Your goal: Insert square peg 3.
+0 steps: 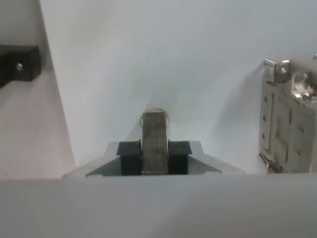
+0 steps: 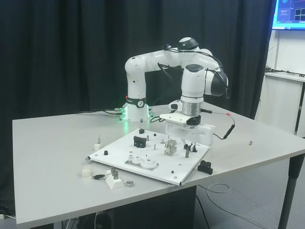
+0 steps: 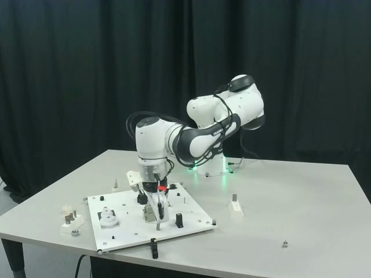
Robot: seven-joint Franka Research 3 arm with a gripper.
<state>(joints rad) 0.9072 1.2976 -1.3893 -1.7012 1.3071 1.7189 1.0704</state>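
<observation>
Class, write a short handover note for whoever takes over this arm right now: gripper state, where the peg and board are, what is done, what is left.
Gripper: shut on the square peg, which sticks out past the fingertips, seen in the wrist view.
Position: the arm holds the peg above the white board on the grey table, near the metal fixture. The peg's tip looks close to the board; contact cannot be confirmed.
Done: peg picked up and carried over the board.
Left: line the peg up with its square hole, push it in, release. The hole itself cannot be made out in these views.
</observation>
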